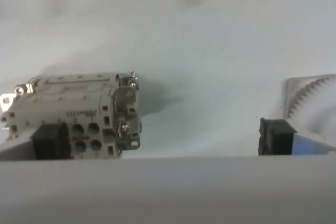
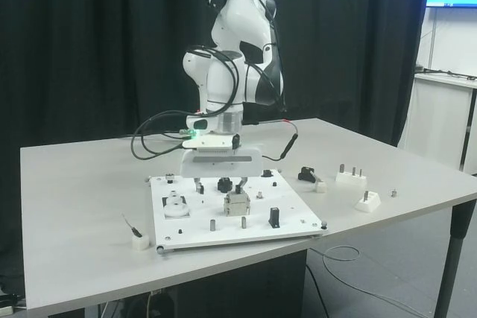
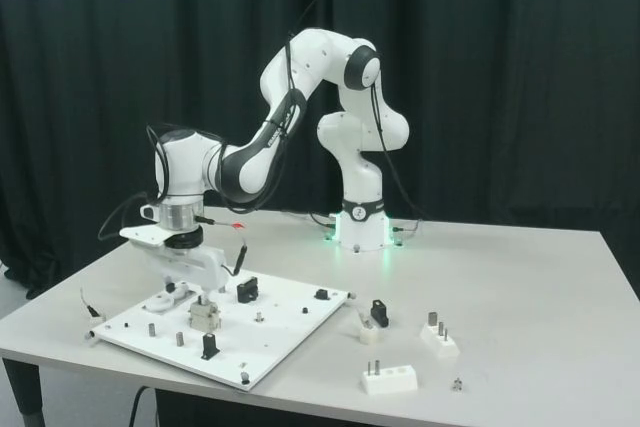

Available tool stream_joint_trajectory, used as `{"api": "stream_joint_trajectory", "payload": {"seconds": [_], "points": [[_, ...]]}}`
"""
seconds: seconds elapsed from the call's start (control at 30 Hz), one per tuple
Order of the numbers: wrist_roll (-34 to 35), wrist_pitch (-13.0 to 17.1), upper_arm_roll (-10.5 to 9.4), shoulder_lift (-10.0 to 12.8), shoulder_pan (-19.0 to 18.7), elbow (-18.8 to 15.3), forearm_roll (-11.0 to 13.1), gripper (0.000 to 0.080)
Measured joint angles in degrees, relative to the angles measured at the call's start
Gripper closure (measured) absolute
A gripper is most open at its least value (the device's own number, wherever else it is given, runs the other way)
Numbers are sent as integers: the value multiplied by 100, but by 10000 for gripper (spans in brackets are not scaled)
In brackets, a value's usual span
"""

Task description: Insert waterproof.

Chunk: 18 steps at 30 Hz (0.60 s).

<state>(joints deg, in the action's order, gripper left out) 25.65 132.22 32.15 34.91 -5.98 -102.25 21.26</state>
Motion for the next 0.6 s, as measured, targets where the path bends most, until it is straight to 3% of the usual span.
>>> {"api": "stream_joint_trajectory", "payload": {"seconds": [0.6], "points": [[0,-131,-193,-106,-27,-8,-20,3]]}}
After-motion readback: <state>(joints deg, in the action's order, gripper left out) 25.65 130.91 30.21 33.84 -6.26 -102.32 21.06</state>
